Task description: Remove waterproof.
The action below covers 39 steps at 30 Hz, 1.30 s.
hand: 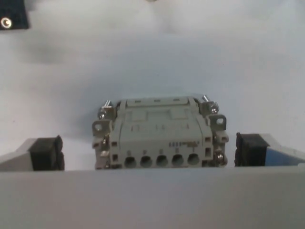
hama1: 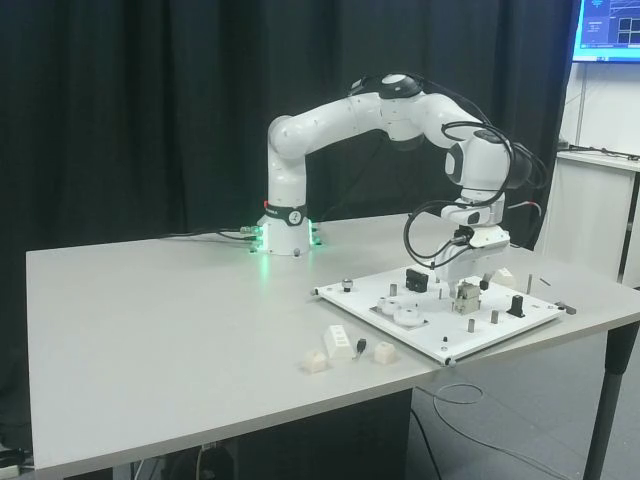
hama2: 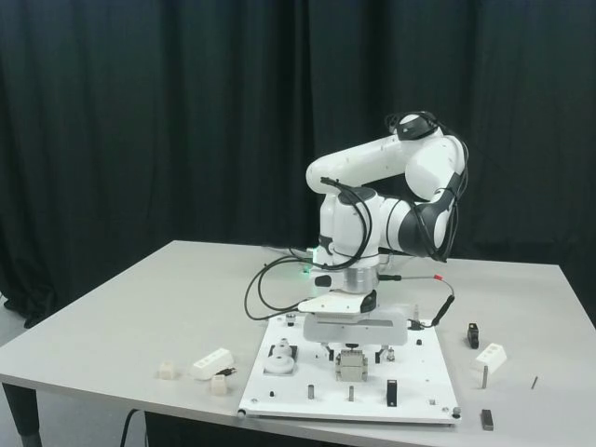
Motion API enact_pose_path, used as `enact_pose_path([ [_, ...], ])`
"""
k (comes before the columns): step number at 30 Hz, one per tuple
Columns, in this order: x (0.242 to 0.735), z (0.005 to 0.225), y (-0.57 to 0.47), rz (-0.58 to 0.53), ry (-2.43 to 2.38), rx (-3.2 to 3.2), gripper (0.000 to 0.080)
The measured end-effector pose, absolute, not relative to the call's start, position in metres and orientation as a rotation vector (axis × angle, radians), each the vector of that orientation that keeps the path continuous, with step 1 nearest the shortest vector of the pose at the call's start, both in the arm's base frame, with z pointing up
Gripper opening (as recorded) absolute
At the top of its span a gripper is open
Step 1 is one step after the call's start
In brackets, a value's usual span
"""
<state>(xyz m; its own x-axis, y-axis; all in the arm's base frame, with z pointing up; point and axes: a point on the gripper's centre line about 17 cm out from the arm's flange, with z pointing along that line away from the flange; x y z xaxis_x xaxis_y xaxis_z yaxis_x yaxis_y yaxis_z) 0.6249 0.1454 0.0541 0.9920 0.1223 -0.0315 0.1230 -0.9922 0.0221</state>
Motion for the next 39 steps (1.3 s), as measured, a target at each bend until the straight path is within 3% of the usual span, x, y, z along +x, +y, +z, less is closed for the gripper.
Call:
enact_pose_path([
  [27,0.6276,0.0483,0.1415,-0.036,0.204,3.108,0.0800],
  [28,0.6278,0.0482,0.1404,-0.035,0.202,3.108,0.0685],
  [37,0.6278,0.0486,0.1403,-0.035,0.202,3.109,0.0685],
  [38,0.6278,0.0487,0.1403,-0.036,0.202,3.110,0.0620],
  [39,0.6278,0.0488,0.1404,-0.036,0.202,3.110,0.0620],
])
